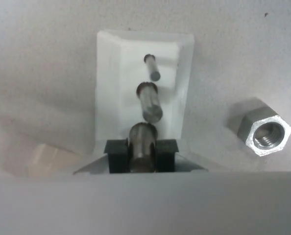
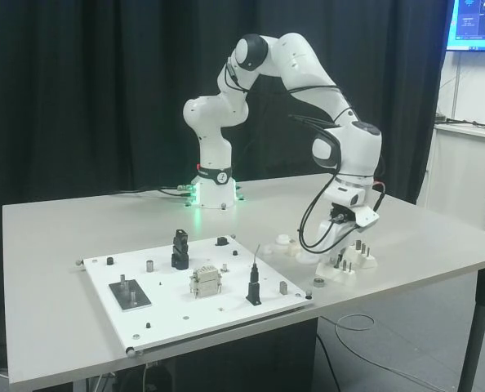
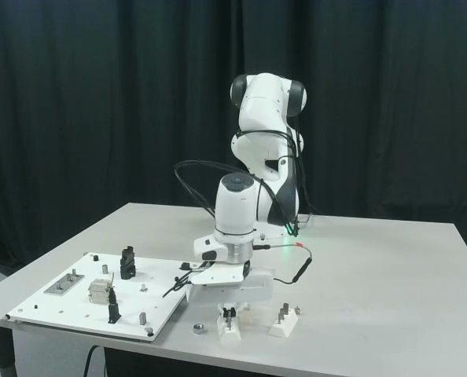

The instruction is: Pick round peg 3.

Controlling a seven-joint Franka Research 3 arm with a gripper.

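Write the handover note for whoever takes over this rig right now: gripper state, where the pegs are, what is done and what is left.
Gripper: down over the white peg holder, its black fingers on either side of the nearest and thickest round peg; they look shut on it.
Pegs: three stand in a row in the holder; the middle peg and the thinnest peg are untouched.
Nearby: a hex nut lies on the grey table beside the holder.
Done: approach and, apparently, the grasp.
Left: lift the peg straight up out of its hole. It is not yet raised.
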